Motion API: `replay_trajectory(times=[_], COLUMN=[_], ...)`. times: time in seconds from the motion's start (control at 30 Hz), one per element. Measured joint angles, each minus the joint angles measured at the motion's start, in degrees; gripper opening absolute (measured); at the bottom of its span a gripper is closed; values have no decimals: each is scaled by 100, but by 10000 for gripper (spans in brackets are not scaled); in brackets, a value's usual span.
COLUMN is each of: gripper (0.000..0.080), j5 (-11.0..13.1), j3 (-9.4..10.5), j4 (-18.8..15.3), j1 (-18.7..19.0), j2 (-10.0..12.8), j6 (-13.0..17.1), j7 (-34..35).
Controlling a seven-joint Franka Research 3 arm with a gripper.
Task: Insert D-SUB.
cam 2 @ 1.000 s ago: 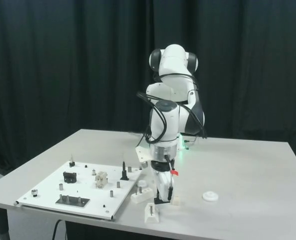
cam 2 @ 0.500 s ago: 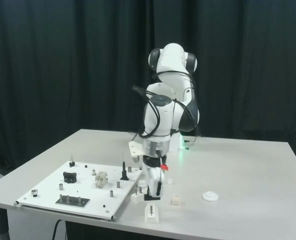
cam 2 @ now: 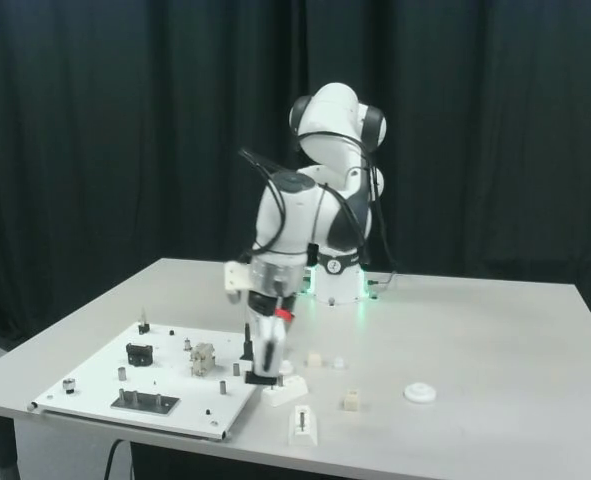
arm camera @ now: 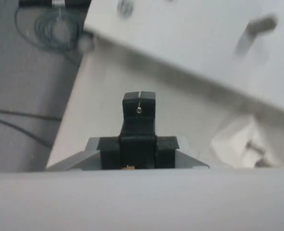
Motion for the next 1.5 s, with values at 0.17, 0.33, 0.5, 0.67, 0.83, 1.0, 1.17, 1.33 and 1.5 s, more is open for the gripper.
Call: replay_trajectory(times=[0.17,0.33,0.5,0.67,0.83,1.0,1.17,1.33,1.5], gripper=[149,149,149,149,149,149,149,149,149], j5=[-145,-281,-443,-584,-616,-614,-577,-554,-530], j3=[24,46,51,110,184,192,195,194,180], j4=[161,257,297,298,298,296,267,176,-10], j1=[-245,-480,-703,-986,-1303,-1561,-1759,-1918,-2053], j2=[-18,-57,-93,-141,-188,-239,-311,-404,-534], j6=[-111,-138,-138,-144,-223,-344,-462,-550,-620], j7=[-23,-173,-367,-603,-786,-1071,-1239,-1420,-1613])
